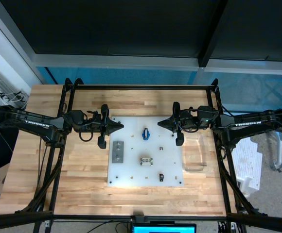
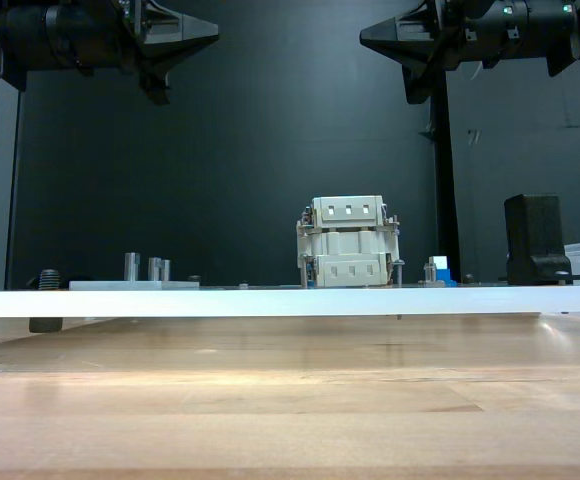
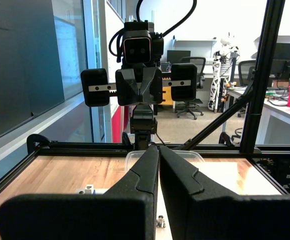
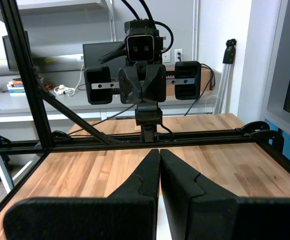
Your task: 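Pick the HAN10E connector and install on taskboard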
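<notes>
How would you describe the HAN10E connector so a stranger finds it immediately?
The left gripper and right gripper hover shut above the far part of the white taskboard. Nearer the camera, right of the grey plate, stands the HAN10E connector, the only beige block there.

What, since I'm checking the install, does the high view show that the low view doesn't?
Only high: the connector lies near the middle of the white board, toward its near edge. Only low: its side, two stacked halves standing upright on the board. Both: the left gripper and right gripper, shut, hanging above the board's far part, left and right.
</notes>
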`<move>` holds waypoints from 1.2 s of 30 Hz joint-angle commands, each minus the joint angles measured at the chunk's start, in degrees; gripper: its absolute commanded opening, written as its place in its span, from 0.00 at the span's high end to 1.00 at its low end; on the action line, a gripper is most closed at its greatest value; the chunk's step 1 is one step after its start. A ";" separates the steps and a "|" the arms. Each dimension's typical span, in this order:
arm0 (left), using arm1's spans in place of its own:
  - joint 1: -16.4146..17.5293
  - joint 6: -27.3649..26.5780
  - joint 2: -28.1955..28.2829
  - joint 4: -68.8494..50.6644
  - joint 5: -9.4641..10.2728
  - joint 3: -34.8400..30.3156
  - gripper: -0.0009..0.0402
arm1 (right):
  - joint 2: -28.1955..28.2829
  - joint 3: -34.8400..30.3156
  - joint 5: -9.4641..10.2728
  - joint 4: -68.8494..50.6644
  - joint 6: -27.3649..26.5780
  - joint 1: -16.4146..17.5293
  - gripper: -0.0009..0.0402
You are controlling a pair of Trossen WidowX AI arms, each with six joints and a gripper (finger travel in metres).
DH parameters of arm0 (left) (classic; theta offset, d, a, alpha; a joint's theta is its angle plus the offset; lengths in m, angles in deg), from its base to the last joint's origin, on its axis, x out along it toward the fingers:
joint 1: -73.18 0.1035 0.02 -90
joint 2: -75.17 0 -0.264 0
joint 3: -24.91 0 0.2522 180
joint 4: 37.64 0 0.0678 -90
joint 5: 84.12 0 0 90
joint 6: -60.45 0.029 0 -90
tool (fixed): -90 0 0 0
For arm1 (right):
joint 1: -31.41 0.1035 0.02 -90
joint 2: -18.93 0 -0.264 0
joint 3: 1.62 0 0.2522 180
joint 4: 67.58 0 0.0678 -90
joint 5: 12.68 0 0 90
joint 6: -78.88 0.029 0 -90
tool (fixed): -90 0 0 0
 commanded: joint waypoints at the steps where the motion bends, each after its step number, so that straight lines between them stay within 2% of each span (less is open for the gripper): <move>1: 0.00 0.02 0.02 0.02 0.00 0.00 0.98 | 0.04 -0.13 -0.04 0.24 0.74 0.02 0.98; 36: 0.00 0.02 0.02 0.02 0.00 0.00 0.98 | 0.11 -0.39 -0.50 -0.55 1.53 0.00 0.98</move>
